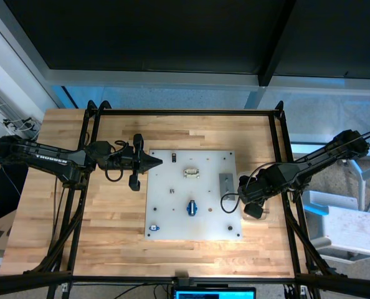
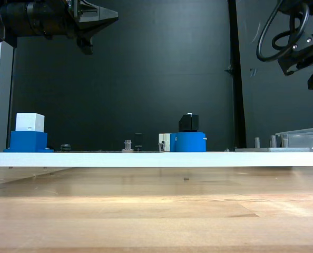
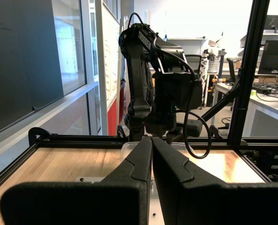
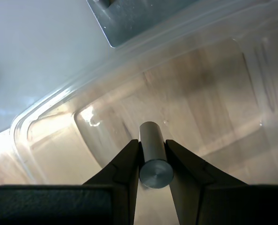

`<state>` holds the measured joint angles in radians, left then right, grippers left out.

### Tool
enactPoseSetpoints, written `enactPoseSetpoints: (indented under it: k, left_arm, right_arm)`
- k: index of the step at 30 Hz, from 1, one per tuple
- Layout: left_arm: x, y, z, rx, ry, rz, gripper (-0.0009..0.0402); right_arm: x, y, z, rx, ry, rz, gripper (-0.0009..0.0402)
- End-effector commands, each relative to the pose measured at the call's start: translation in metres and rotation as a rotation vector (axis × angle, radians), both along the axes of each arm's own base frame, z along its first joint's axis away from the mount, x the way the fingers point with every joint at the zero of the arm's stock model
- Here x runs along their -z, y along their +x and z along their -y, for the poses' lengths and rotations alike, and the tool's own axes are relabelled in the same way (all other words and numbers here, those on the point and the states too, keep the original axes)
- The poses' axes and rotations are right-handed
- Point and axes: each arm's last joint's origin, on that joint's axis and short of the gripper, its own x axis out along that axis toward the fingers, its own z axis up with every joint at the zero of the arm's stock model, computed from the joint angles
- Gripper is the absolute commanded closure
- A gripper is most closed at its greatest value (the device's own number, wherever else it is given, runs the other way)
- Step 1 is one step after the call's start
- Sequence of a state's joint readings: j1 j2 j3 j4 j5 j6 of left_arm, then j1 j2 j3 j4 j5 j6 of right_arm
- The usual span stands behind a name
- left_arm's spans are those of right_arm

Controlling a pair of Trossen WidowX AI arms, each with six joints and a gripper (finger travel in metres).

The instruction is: Pick the 16mm cylinder and place it in the taskboard

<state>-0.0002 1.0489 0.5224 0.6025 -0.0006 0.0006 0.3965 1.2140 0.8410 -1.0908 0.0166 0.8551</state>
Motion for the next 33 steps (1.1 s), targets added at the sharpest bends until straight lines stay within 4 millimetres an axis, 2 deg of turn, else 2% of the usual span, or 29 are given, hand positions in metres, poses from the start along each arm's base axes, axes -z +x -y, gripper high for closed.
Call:
enactPoseSetpoints:
  k: [1,20,33]
  left_arm:
    - [0.0,0.0,0.0,0.0,0.0,0.0,0.0393]
    - [0.0,0.0,0.0,0.0,0.0,0.0,0.0393]
    - [0.0,0.0,0.0,0.0,0.0,0.0,0.0393]
  right_arm:
    - [-0.007,0.0,0.0,-0.001,-0.003,-0.003,0.0381]
    - [-0.044,0.0,0.0,-0.008,-0.006,-0.006,0.0381]
    - [-0.045,0.0,0.0,-0.033,-0.024,-0.004,0.0381]
